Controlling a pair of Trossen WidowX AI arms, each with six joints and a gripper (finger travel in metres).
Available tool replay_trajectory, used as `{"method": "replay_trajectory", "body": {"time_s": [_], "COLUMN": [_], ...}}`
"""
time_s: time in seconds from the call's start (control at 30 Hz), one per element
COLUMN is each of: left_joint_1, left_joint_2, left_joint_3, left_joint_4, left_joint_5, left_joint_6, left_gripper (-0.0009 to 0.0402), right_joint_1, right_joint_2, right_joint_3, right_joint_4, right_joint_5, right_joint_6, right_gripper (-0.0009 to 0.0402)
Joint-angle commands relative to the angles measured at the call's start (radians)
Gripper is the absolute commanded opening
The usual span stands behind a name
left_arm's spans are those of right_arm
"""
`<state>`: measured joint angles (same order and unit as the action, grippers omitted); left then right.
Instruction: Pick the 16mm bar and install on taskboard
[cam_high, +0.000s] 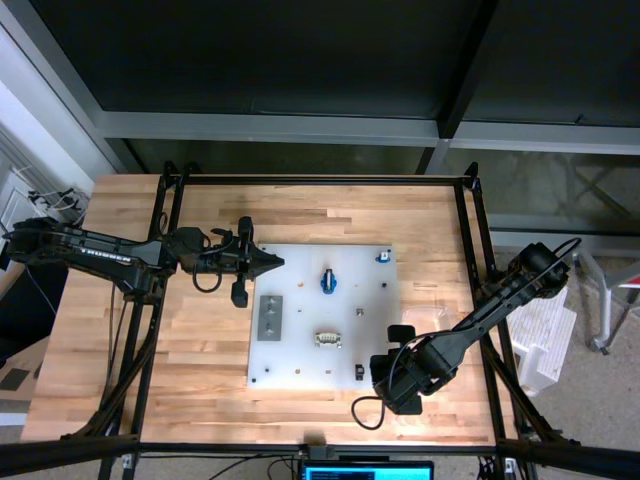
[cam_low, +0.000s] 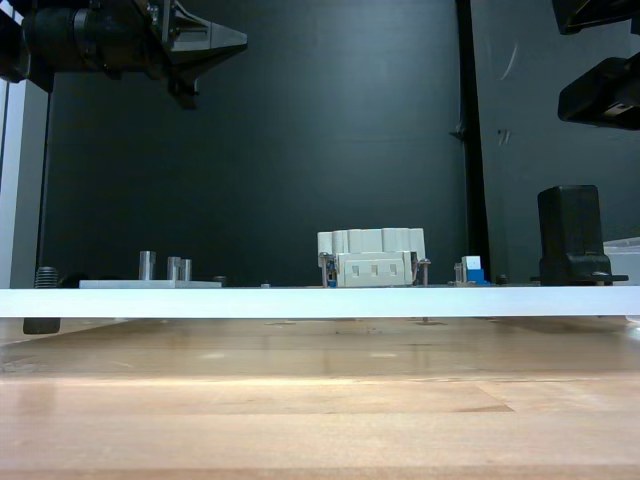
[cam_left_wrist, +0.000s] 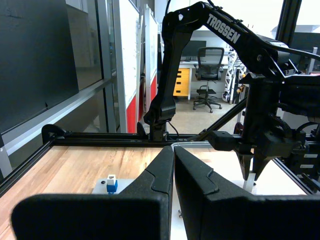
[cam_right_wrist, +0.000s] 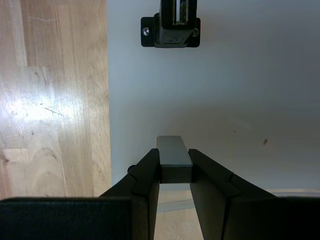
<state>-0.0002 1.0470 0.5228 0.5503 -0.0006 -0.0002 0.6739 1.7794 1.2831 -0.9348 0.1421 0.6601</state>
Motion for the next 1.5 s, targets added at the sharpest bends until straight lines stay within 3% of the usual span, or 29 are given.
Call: {"method": "replay_trajectory", "body": {"time_s": [0.03,1.5], "left_joint_1": [0.0,0.0], "left_joint_2": [0.0,0.0], "left_joint_3": [0.0,0.0], "left_joint_4": [0.0,0.0], "left_joint_5": [0.0,0.0], "left_joint_6": [0.0,0.0], "left_gripper": [0.0,0.0], "right_joint_1": [0.001,0.001], "right_joint_2": [0.001,-0.021], "right_joint_3": [0.0,0.0], "right_joint_4": [-0.002,-0.01], "right_joint_5": [-0.004,-0.007], "right_joint_6": [-0.005,-0.006], "right_gripper": [0.0002,0.0002]}}
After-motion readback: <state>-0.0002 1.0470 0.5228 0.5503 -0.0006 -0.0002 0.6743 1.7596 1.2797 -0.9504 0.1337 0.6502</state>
